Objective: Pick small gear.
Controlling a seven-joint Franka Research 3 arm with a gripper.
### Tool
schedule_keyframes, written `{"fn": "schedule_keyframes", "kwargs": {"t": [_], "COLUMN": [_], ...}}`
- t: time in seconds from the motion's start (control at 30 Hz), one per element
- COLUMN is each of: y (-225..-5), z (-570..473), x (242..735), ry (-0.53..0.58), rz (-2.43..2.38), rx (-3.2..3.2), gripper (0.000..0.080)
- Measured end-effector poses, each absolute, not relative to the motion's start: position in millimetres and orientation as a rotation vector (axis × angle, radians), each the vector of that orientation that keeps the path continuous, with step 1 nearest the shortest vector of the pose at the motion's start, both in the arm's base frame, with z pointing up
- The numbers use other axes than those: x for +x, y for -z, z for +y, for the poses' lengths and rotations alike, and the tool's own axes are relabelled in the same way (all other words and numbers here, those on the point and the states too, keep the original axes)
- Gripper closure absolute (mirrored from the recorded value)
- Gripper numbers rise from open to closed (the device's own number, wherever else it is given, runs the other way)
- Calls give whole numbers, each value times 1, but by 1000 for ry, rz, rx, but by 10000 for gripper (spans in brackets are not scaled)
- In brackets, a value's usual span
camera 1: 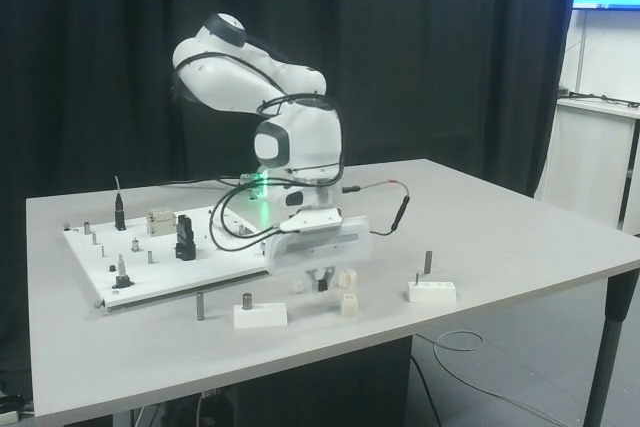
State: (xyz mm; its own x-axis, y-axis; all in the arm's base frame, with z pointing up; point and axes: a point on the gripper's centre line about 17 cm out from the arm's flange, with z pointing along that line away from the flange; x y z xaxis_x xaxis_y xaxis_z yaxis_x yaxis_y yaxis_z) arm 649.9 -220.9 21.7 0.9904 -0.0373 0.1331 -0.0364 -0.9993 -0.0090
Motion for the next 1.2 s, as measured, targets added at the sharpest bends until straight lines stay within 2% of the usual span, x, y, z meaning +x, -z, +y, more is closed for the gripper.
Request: {"fn": "schedule_keyframes", "kwargs": {"t": [0.53,0.8,0.83,1.07,1.1,1.13,1.17,1.2], "y": [-63,-72,-72,-75,-75,-76,-76,-77], "z": [-216,-215,-215,-216,-216,-217,-217,-218], "x": [653,654,654,653,653,652,652,651], "ry": [179,176,174,165,162,158,154,151], "rz": [41,7,3,-45,-50,-53,-54,-56], "rx": [-3156,-3161,-3162,-3167,-3169,-3170,-3171,-3173], "gripper": [801,801,745,745,459,459,131,131]}}
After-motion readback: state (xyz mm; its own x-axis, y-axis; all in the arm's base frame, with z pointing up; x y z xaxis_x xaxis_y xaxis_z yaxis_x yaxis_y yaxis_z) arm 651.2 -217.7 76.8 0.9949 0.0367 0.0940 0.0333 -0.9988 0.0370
